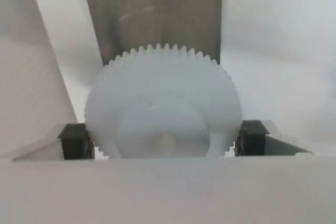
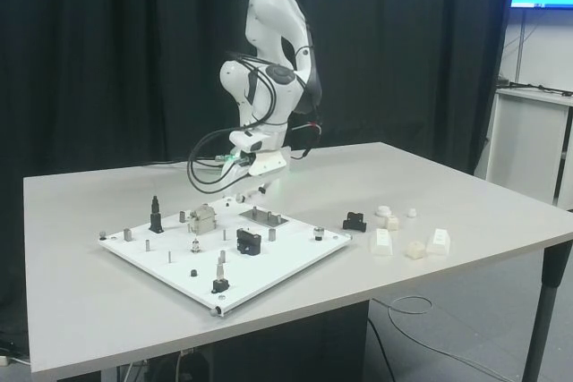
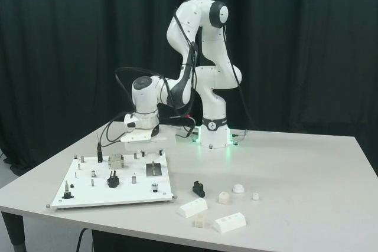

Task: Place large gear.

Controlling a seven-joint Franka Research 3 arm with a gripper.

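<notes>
Gripper (image 1: 163,142) closed on the large gear (image 1: 163,103), held above the white board (image 2: 269,266) on the table (image 2: 466,185).

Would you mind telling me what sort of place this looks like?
Probably a robotics lab: black curtains behind a grey table, a white assembly board with pegs, and the gripper holding a large gear.
</notes>
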